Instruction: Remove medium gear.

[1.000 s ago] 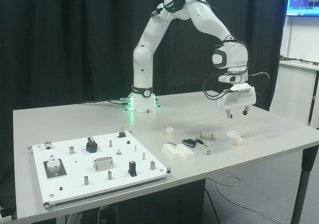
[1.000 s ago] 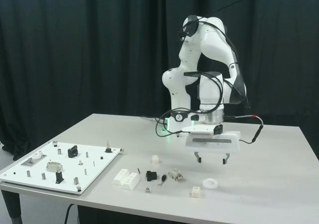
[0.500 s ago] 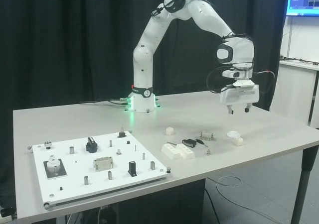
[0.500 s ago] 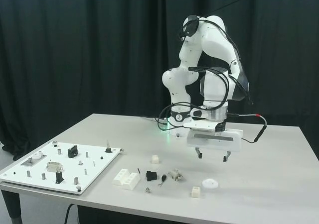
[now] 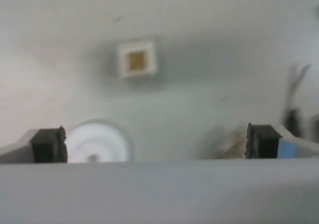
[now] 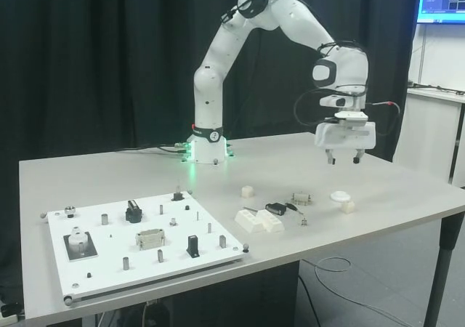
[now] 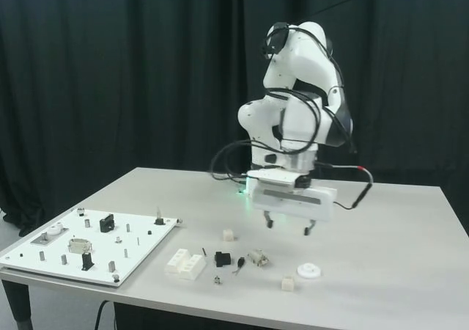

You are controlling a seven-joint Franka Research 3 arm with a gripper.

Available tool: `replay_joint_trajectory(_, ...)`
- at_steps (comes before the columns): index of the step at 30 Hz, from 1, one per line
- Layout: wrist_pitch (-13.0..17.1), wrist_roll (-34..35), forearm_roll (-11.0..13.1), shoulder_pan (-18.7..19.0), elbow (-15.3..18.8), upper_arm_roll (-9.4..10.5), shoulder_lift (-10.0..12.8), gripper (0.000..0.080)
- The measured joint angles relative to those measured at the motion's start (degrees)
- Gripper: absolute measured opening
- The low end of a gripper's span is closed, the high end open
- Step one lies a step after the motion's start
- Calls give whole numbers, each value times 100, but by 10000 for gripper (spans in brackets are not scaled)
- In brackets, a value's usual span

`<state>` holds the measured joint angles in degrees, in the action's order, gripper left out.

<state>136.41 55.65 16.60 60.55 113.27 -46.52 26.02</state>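
A white round gear (image 6: 340,195) lies flat on the grey table near its right front, also seen in the second room view (image 7: 308,271) and in the wrist view (image 5: 97,143). My gripper (image 6: 343,159) hangs in the air above and behind the gear, apart from it. It is open, with nothing between its black fingertips (image 5: 48,145). In the second room view the gripper (image 7: 288,228) sits up and to the left of the gear. Another white gear part (image 6: 78,237) stands on a grey plate on the board.
A small white cube (image 6: 348,206) lies just in front of the gear. Left of it lie a grey connector (image 6: 301,198), a black connector (image 6: 276,209), white blocks (image 6: 258,220) and another cube (image 6: 248,191). The white assembly board (image 6: 145,243) with pegs fills the table's left front.
The open gripper has risen and drawn back from the gear, swinging toward the arm's base and turning at the wrist. The gear and other parts have stayed put.
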Motion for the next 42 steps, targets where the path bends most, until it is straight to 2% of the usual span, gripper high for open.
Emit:
replay_joint_trajectory(11, -185, -1133, -223, -561, -155, -537, 0, 800)
replay_joint_trajectory(19, -199, -2090, -281, -1222, -228, -738, -8, 800)
replay_joint_trajectory(32, -156, -3431, -327, -2623, -405, -669, -50, 800)
replay_joint_trajectory(37, -58, -3827, -327, -3220, -489, -498, -66, 800)
replay_joint_trajectory(42, 48, -4234, -325, -3933, -608, -176, -83, 800)
